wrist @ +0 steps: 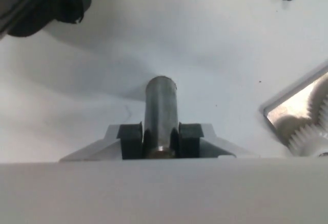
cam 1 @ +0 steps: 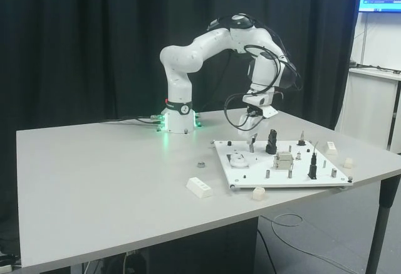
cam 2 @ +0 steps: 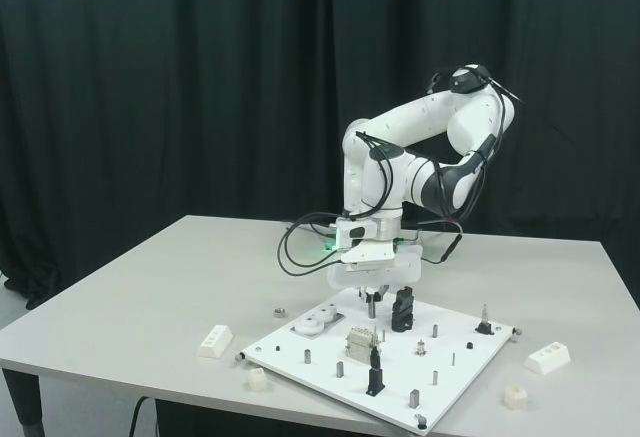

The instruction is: Insert round peg 4.

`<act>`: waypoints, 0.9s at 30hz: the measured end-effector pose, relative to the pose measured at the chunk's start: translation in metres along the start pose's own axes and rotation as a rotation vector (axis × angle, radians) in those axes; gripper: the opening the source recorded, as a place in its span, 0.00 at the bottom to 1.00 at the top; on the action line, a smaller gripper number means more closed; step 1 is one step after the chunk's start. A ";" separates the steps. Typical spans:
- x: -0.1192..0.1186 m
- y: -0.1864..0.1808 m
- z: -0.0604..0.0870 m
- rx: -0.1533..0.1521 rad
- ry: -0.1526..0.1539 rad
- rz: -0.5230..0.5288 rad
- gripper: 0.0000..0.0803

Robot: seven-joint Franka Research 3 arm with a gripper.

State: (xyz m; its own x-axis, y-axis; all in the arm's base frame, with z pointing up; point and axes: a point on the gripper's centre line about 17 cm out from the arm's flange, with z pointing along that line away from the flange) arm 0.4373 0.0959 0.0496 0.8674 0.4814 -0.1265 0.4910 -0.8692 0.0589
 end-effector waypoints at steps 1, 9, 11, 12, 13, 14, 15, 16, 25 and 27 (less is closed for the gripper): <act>0.000 0.000 0.000 -0.001 0.001 -0.001 0.18; 0.003 0.000 0.000 -0.003 0.008 -0.010 0.18; 0.003 0.000 0.000 -0.003 0.009 -0.014 0.18; 0.004 0.000 -0.001 -0.003 0.010 -0.015 0.18; 0.004 0.000 -0.001 -0.003 0.011 -0.017 0.18; 0.004 0.000 -0.001 -0.003 0.012 -0.018 0.18; 0.004 0.000 -0.001 -0.003 0.013 -0.019 0.18; 0.005 0.000 -0.001 -0.003 0.014 -0.021 0.18; 0.008 0.000 0.000 -0.003 0.026 -0.040 0.18; 0.008 0.000 0.000 -0.002 0.027 -0.041 0.18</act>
State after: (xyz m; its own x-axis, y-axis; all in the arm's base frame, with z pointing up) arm 0.4444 0.1003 0.0488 0.8482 0.5198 -0.1018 0.5266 -0.8482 0.0566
